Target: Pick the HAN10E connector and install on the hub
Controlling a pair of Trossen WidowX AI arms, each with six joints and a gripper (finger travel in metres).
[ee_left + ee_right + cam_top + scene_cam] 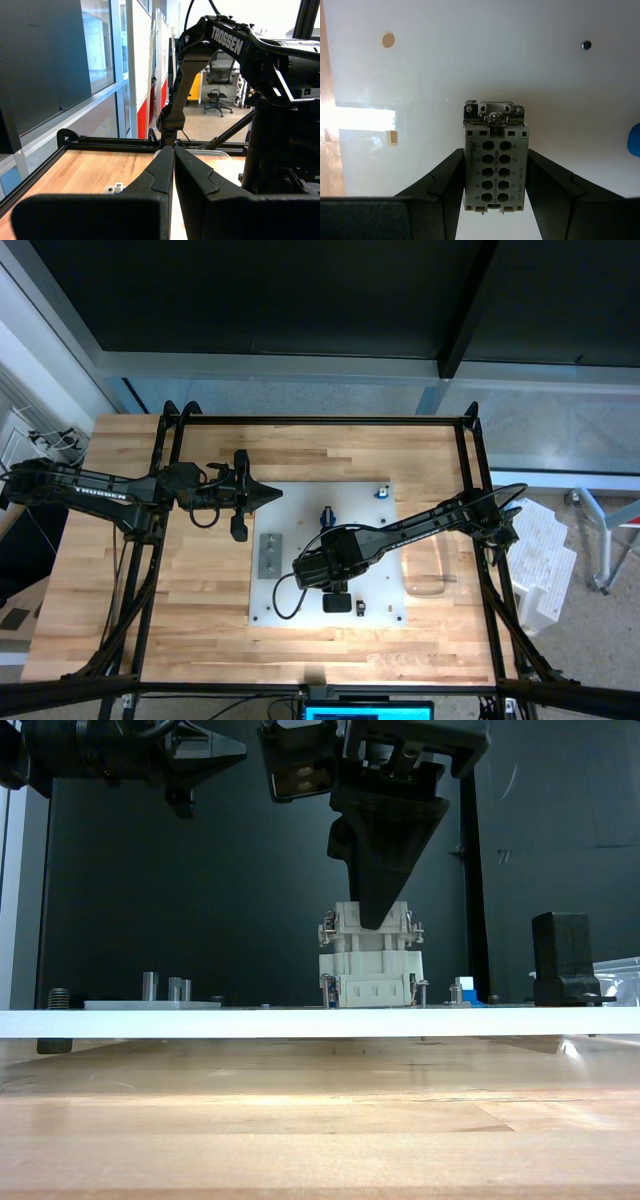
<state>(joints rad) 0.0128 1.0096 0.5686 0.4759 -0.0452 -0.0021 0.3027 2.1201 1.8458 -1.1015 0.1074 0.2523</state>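
Surface: pale butcher-block wooden counter [205, 580] inside a black metal frame [320, 421], carrying a white square plate [380, 540]. Behind it we see dark wall panels. The left wrist view looks out on glass partitions with red lower panels and a black office chair [218, 92].

Right gripper [495, 156] is low over the plate's near part. Its fingers [445, 180] are clamped on the long sides of the light grey-beige rectangular HAN10E connector [495, 172]. The connector stands squarely on top of the beige-grey socket hub [370, 982], with edges lined up in the low view. We cannot tell how deeply it is seated. Its contact face, two columns of five dark holes, points straight up at the wrist camera. Its long axis lies level, at right angles to the line from one finger to the other.

Left gripper [173, 150] hangs high by the plate's far left corner, fingers closed together on nothing.

Writing: "TROSSEN" in white on the right arm [227, 40] and on the left arm [100, 492]. Small digits beside the contact holes are not legible to us.
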